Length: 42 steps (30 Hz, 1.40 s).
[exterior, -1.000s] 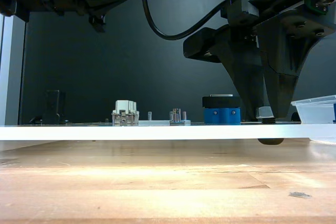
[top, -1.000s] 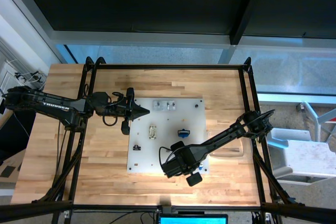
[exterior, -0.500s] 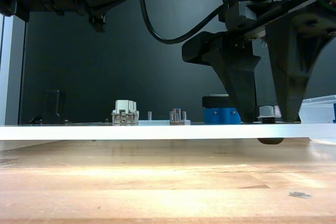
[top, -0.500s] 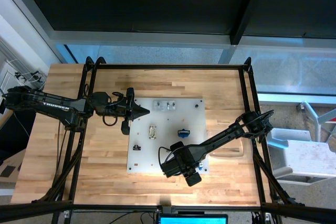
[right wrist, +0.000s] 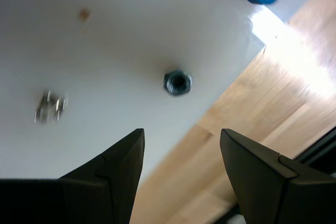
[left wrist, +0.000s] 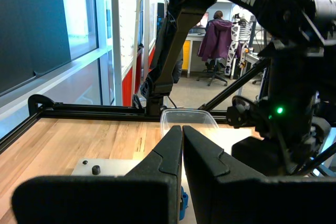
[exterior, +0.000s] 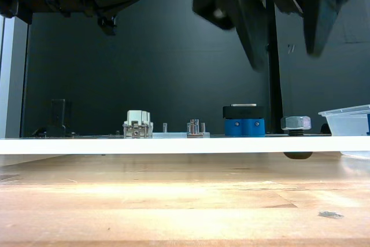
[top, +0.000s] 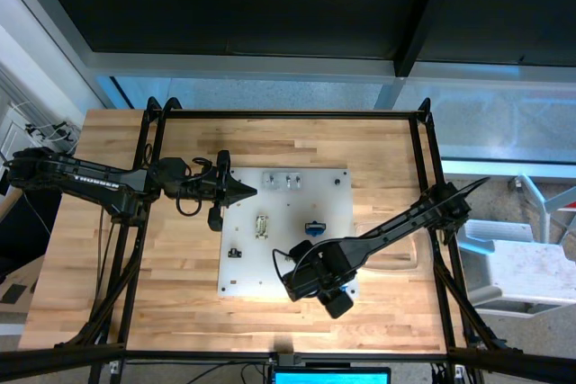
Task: Pick the M12 fastener and fasten on the M12 threads
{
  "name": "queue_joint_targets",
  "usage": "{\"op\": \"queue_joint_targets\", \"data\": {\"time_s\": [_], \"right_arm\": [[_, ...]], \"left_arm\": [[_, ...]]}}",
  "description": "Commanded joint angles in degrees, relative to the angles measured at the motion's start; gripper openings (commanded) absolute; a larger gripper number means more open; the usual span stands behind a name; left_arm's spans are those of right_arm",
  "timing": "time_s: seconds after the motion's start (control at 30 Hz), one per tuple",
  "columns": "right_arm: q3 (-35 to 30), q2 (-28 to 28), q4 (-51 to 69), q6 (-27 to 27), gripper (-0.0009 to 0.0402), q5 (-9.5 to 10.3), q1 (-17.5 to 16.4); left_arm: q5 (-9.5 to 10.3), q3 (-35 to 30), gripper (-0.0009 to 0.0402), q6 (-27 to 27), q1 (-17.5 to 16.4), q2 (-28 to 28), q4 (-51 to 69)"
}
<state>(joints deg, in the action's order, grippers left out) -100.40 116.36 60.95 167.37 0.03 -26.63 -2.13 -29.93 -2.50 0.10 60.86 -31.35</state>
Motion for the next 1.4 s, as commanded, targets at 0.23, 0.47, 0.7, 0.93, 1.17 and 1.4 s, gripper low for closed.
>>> {"op": "queue_joint_targets", "data": {"time_s": [0.23, 0.47, 0.7, 0.93, 1.17, 1.4], "right_arm": [[-0.13, -1.62, 4.07, -44.24, 0.0201, -0.55, 0.02], [-0.13, -1.53, 4.31, -76.85, 0.02, -0.68, 0.0], [-0.11, -1.53, 4.7, -106.81, 0.02, -0.72, 0.0], [0.13, -1.53, 6.01, -121.85, 0.0199, -5.11, 0.0], [1.77, -1.53, 5.42, -131.54, 0.0136, -6.71, 0.04], [2.78, -1.53, 4.61, -136.85, -0.0006, -6.51, -0.02]], "left_arm": [[0.0, -0.02, 0.0, 0.02, -0.02, 0.0, 0.0], [0.0, -0.02, 0.0, 0.02, -0.02, 0.0, 0.0], [0.0, -0.02, 0.0, 0.02, -0.02, 0.0, 0.0], [0.0, -0.02, 0.0, 0.02, -0.02, 0.0, 0.0], [0.0, -0.02, 0.0, 0.02, -0.02, 0.0, 0.0], [0.0, -0.02, 0.0, 0.02, -0.02, 0.0, -0.02]]}}
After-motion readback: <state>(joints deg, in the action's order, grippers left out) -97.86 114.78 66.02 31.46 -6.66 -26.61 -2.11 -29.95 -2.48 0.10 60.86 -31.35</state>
